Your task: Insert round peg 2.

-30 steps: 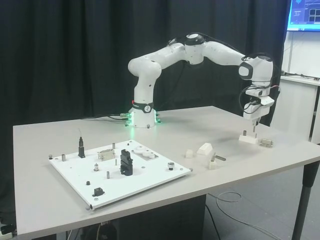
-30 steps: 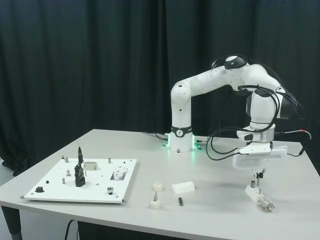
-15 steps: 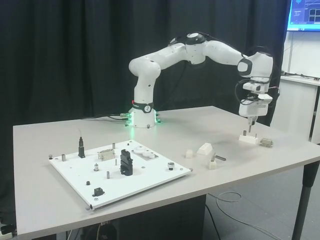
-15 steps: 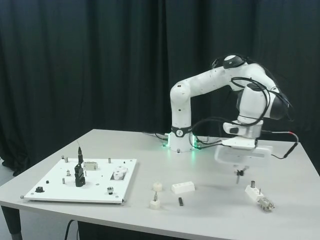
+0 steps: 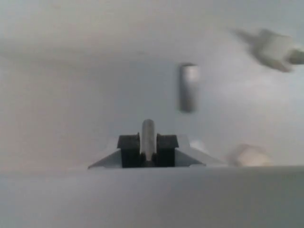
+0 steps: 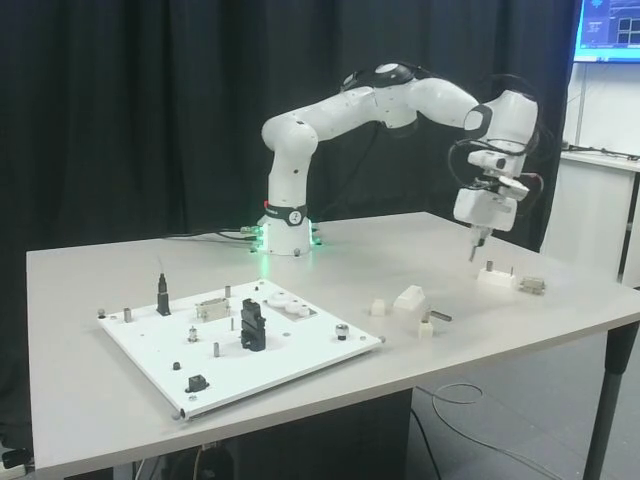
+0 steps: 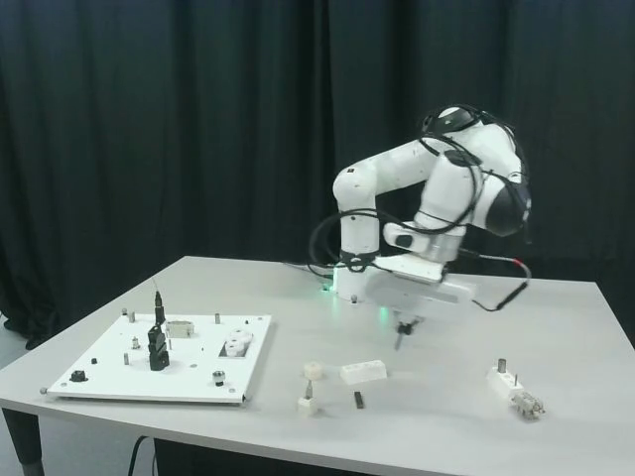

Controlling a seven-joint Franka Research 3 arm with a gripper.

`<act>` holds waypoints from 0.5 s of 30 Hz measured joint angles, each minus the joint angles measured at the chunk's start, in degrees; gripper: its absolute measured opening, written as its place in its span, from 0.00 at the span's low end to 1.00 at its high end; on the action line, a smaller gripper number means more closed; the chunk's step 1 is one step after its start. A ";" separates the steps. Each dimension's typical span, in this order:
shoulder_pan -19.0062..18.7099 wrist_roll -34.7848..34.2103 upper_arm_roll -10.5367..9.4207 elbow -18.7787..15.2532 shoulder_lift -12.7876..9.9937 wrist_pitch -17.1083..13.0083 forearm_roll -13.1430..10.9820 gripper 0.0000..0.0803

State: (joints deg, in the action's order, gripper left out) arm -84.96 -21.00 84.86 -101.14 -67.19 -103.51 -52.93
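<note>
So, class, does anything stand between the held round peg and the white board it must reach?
Only low parts on the table: a white block and small white pieces lie between the round peg and white board. The gripper carries it above them.

Looking like a robotics lab — a white arm (image 6: 380, 100) is sitting bolted to a grey table (image 6: 90, 280) with green lights glowing at its base (image 6: 285, 238), and black curtains (image 7: 149, 129) are closing off the whole back wall. A white test board (image 7: 189, 372) carrying small fixtures is lying on the tabletop, loose white blocks (image 7: 363, 371) are sitting beside it — and a monitor (image 6: 606, 30) is showing in the corner.
</note>
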 joint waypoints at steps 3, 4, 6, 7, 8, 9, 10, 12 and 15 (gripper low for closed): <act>1.75 2.68 0.67 -0.53 -0.01 0.00 0.94 0.08; 2.35 3.54 0.90 -0.70 -0.02 0.00 1.22 0.08; 3.71 5.45 1.36 -1.01 -0.05 0.00 1.84 0.08; 4.33 6.23 1.54 -1.11 -0.07 0.00 2.03 0.08; 5.08 7.18 1.75 -1.21 -0.10 0.00 2.18 0.08; 5.81 8.08 1.93 -1.30 -0.12 0.00 2.31 0.08; 6.53 9.02 2.07 -1.40 -0.13 0.00 2.42 0.08; 7.96 10.98 2.42 -1.60 -0.19 -0.02 2.63 0.08; 10.22 14.22 3.12 -1.88 -0.50 -0.03 2.72 0.08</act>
State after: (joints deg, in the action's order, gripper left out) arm -74.75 -6.77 87.98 -103.02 -67.69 -103.54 -50.21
